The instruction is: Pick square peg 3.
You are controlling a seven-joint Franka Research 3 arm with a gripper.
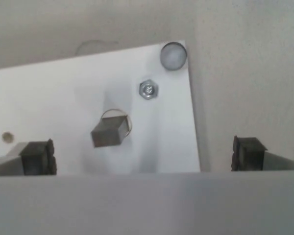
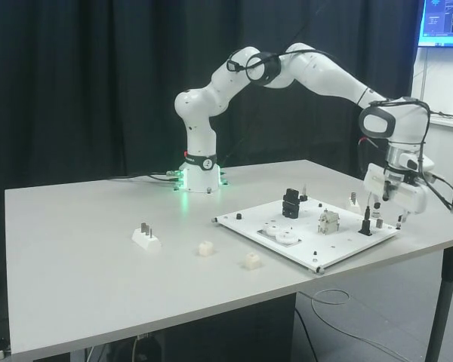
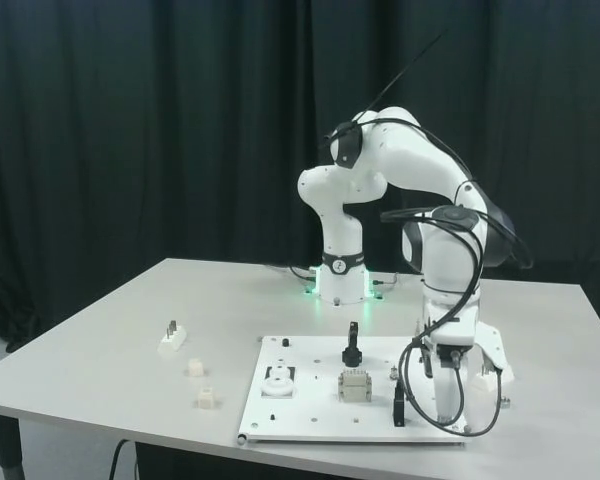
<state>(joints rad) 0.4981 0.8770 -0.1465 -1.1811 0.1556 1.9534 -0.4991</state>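
Observation:
A grey square peg [image 1: 109, 132] stands upright in the white board [image 1: 49, 98], near the board's corner. In the room views the same peg [image 2: 367, 223] [image 3: 398, 405] stands at the board's right end. My gripper [image 1: 143, 155] hangs open just above the board with nothing between its fingers. The peg is below it, off the middle and nearer one finger [image 1: 38, 156] than the other [image 1: 247, 154]. From the room, the gripper [image 2: 385, 213] [image 3: 437, 372] hovers over the board's [image 2: 309, 249] right edge, close beside the peg.
A metal nut [image 1: 148, 89] and a round post [image 1: 173, 55] sit near the peg. The board also carries a black fixture [image 2: 291, 202], a small grey fixture [image 2: 329, 220] and white discs [image 2: 287, 235]. Two white blocks [image 2: 205, 247] [image 2: 251, 260] and a white holder [image 2: 146, 237] lie on the table.

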